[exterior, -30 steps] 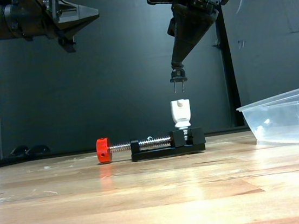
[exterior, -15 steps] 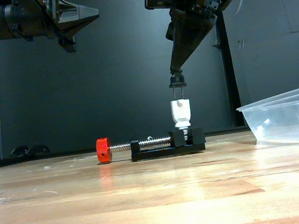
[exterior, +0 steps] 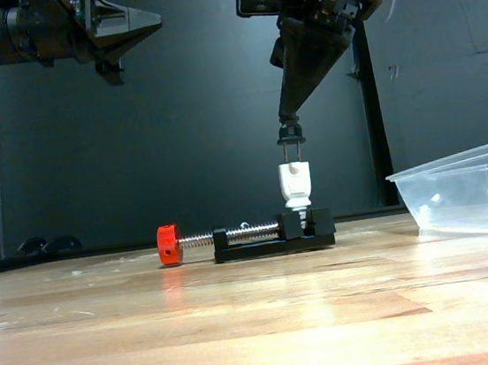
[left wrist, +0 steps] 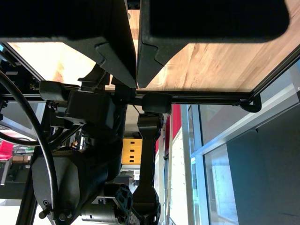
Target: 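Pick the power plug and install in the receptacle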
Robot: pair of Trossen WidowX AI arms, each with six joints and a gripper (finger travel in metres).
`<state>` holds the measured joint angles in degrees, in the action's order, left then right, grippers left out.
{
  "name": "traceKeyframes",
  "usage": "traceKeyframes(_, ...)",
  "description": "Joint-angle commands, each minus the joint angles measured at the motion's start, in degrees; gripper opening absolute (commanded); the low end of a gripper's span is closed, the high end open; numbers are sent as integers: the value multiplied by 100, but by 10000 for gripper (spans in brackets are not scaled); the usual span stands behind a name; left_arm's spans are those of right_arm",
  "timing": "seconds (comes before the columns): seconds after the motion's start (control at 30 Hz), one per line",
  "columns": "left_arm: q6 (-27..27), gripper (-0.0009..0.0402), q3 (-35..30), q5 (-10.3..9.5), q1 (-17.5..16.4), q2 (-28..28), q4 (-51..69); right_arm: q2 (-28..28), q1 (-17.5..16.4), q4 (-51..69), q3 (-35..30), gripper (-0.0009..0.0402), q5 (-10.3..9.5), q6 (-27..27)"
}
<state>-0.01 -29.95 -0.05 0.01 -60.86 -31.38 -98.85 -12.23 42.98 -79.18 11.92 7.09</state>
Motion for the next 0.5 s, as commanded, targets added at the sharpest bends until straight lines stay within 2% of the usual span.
traceKeyframes(0.03, 2, 0, 0, 2, -2, 0, 0, -4, 0, -24, 31, 0, -2, -7)
traceKeyframes(0.5, 2, 0, 0, 2, -2, 0, 0, -4, 0, -98, 107, 0, 0, -11)
